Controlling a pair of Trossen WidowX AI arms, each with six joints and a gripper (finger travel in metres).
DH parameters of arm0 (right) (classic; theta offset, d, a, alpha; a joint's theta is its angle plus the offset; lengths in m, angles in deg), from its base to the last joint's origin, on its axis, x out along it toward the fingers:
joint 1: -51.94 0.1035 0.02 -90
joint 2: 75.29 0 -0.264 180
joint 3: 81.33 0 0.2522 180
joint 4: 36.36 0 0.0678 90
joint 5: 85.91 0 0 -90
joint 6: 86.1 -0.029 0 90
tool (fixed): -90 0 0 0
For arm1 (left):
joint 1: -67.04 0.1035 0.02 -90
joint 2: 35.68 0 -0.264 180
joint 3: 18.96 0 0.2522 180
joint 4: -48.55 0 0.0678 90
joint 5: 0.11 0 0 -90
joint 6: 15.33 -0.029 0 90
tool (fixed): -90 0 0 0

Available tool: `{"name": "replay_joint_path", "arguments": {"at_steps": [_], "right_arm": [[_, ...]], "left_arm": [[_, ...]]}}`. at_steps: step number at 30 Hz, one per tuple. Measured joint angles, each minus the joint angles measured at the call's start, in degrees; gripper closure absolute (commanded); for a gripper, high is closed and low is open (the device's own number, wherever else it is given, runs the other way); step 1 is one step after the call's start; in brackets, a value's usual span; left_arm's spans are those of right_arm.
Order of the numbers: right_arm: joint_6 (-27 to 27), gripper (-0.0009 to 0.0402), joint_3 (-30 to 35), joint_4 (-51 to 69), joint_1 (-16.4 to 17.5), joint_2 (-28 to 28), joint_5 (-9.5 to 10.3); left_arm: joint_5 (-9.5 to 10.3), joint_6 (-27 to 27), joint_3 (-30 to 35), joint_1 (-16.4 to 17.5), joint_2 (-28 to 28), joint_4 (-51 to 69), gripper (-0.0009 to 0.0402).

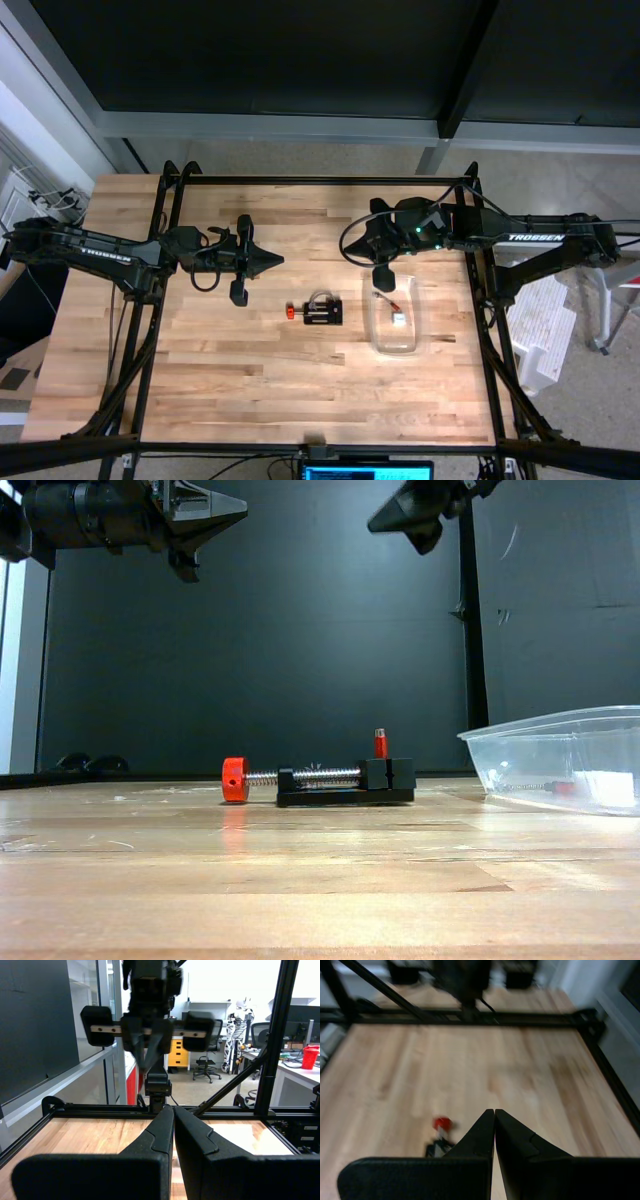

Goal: Remove the RCA connector from the receptacle and place in the container

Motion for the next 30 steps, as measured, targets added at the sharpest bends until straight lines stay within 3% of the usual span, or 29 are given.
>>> {"name": "replay_joint_path", "arguments": {"at_steps": [12,21,28,30], "right_arm": [[0.33,0.0393,-8.7,-24.48,0.09,-1.22,0.94],[-1.14,0.0393,-13.97,-36.3,0.37,-2.03,4.33],[-2.47,0.0393,-19.93,-45.99,0.46,-2.05,2.95],[-2.51,0.0393,-21.27,-47.93,0.59,-2.27,1.42]], "left_arm": [[0.02,0.0,-0.02,0.0,0.02,0.0,0.0393],[0.02,0.0,-0.02,0.0,0.02,0.0,0.0393],[0.0,0.0,0.0,0.0,0.02,0.0,0.0393],[0.0,0.02,0.0,0.0,0.02,0.0,0.0393]]}}
